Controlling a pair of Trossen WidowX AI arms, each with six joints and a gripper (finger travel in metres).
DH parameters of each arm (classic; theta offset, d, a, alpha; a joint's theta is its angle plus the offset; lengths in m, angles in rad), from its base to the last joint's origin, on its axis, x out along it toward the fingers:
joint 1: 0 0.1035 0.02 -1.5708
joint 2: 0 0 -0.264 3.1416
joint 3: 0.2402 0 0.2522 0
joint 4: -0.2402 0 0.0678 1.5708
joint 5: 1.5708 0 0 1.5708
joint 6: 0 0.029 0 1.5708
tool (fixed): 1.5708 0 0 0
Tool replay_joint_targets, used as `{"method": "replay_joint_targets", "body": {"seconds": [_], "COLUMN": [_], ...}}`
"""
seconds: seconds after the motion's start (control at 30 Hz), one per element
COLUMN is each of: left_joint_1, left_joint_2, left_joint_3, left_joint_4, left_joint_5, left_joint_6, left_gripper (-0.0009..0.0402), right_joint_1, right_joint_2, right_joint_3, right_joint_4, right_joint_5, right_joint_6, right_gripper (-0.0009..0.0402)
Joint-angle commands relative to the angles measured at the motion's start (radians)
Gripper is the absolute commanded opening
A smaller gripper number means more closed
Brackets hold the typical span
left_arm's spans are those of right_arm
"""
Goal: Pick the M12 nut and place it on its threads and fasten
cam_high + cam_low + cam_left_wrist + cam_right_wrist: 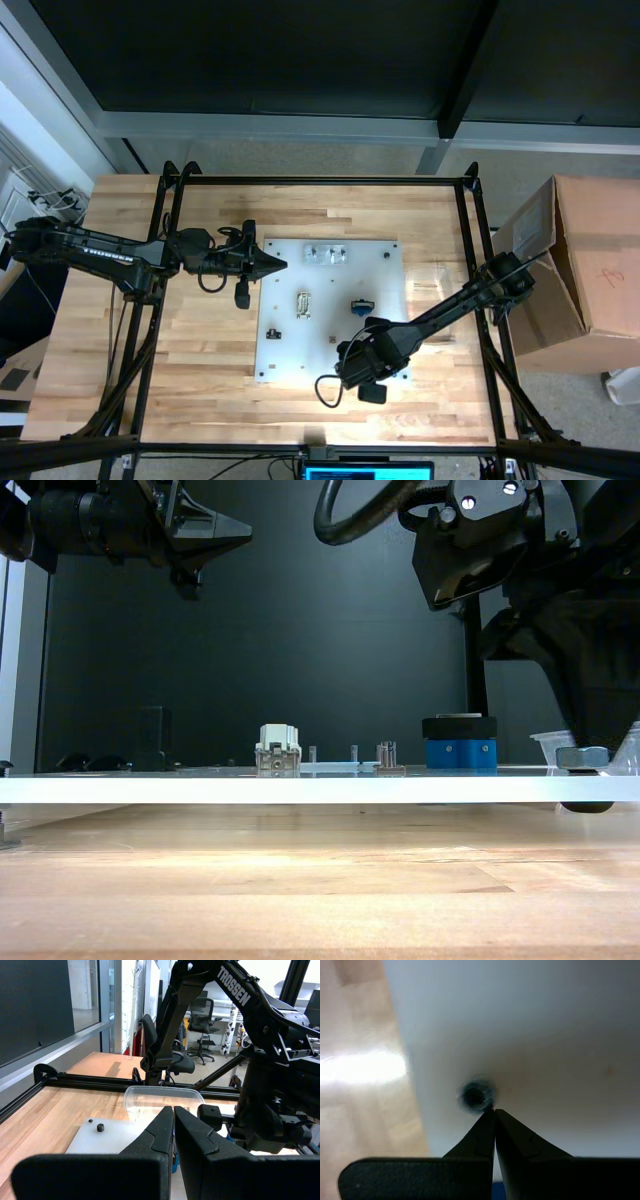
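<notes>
M12 nut [583,756] lies free, low on white board [330,290] at its near right edge, no ribs showing; on its stud or not, cannot tell | right pincer [492,1109] closed tight, empty, tips just beside nut's rim | left pincer [174,1110] closed, empty, raised over board's far left edge

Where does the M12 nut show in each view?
High: hidden under the right gripper, white board's near right.
Low: nut at board level under that gripper; on its stud, cannot tell.
Left wrist: absent; left gripper over board's far left.
Right wrist: probably nut, blurred, at shut fingertips.
Shared: the board.
</notes>
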Motion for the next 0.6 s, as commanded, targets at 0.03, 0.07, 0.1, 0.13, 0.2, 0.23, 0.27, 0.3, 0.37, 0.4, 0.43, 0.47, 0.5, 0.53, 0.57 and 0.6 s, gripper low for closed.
{"method": "replay_joint_targets", "body": {"seconds": [0.03,0.07,0.1,0.13,0.2,0.23,0.27,0.3,0.37,0.4,0.43,0.47,0.5,0.53,0.57,0.6], "left_joint_1": [0.000,0.000,0.000,0.000,0.000,0.000,0.000,0.000,0.000,0.000,0.000,0.000,0.000,0.000,0.000,0.000], "left_joint_2": [0.000,0.000,0.000,0.000,0.000,0.000,0.000,0.000,0.000,0.000,0.000,0.000,0.000,0.000,0.000,0.000], "left_joint_3": [0.000,0.000,0.000,0.000,0.000,0.000,0.000,0.000,0.000,0.000,0.000,0.000,0.000,0.000,0.000,0.000], "left_joint_4": [0.000,0.000,0.000,0.000,0.000,0.000,0.000,0.000,0.000,0.000,0.000,0.000,0.000,0.000,0.000,0.000], "left_joint_5": [0.000,0.000,0.000,0.000,0.000,0.000,0.000,0.000,0.000,0.000,0.000,0.000,0.000,0.000,0.000,0.000], "left_joint_6": [0.000,0.000,0.000,0.000,0.000,0.000,0.000,0.000,0.000,0.000,0.000,0.000,0.000,0.000,0.000,0.000], "left_gripper": [0.0000,0.0000,0.0000,0.0000,0.0000,0.0000,0.0000,0.0000,0.0000,0.0000,0.0000,0.0000,0.0000,0.0000,0.0000,0.0000], "right_joint_1": [0.001,0.002,0.003,0.002,0.002,0.002,0.002,0.002,0.002,0.002,0.002,0.002,0.002,0.002,0.003,0.003], "right_joint_2": [-0.001,-0.002,-0.005,-0.007,-0.012,-0.013,-0.015,-0.018,-0.025,-0.029,-0.030,-0.035,-0.036,-0.036,-0.036,-0.033], "right_joint_3": [0.000,0.000,0.000,0.000,0.000,0.000,0.000,0.000,0.000,0.000,0.000,0.000,0.000,0.000,0.000,-0.003], "right_joint_4": [0.016,0.010,0.005,0.002,-0.004,-0.008,-0.012,-0.018,-0.035,-0.042,-0.044,-0.045,-0.042,-0.039,-0.035,-0.026], "right_joint_5": [-0.176,-0.175,-0.159,-0.139,-0.097,-0.081,-0.067,-0.053,-0.012,0.019,0.053,0.090,0.122,0.148,0.160,0.159], "right_joint_6": [-0.088,-0.098,-0.100,-0.099,-0.096,-0.094,-0.092,-0.084,-0.068,-0.066,-0.064,-0.058,-0.049,-0.043,-0.043,-0.043], "right_gripper": [0.0000,0.0000,0.0000,0.0000,0.0000,0.0000,0.0000,0.0000,0.0000,0.0000,0.0000,0.0000,0.0000,0.0000,0.0000,0.0000]}}
